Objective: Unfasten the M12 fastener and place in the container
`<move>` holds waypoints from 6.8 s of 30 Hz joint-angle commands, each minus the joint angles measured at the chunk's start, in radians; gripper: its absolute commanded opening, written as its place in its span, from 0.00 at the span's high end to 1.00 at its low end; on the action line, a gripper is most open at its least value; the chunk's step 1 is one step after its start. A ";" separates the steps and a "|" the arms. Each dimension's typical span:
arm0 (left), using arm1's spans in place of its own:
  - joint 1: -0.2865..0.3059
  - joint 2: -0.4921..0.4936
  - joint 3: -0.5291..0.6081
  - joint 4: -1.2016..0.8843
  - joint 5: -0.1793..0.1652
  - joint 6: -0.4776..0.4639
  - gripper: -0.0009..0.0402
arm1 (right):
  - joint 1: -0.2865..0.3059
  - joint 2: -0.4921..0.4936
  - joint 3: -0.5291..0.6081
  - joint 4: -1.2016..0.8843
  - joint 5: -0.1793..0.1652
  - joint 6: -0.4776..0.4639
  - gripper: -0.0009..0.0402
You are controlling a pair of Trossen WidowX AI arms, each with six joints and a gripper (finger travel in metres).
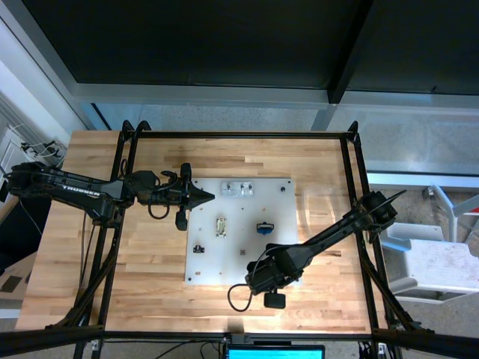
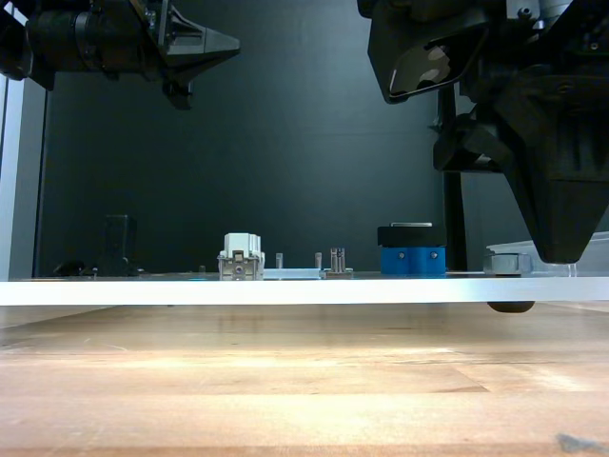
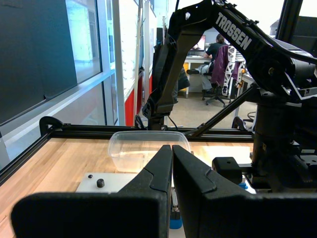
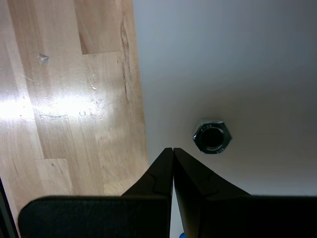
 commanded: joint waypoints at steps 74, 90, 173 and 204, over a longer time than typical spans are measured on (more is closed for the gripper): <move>0.000 0.000 0.000 0.000 0.000 0.000 0.98 | -0.007 -0.004 0.005 0.007 0.029 -0.020 0.98; 0.000 0.000 0.000 0.000 0.000 0.000 0.98 | -0.012 -0.004 0.005 -0.024 0.080 -0.020 0.98; 0.000 0.000 0.000 0.000 0.000 0.000 0.98 | -0.011 -0.036 0.054 -0.225 0.280 0.195 0.98; 0.000 0.000 0.000 0.000 0.000 0.000 0.98 | -0.029 0.074 0.311 -0.363 0.097 0.838 0.54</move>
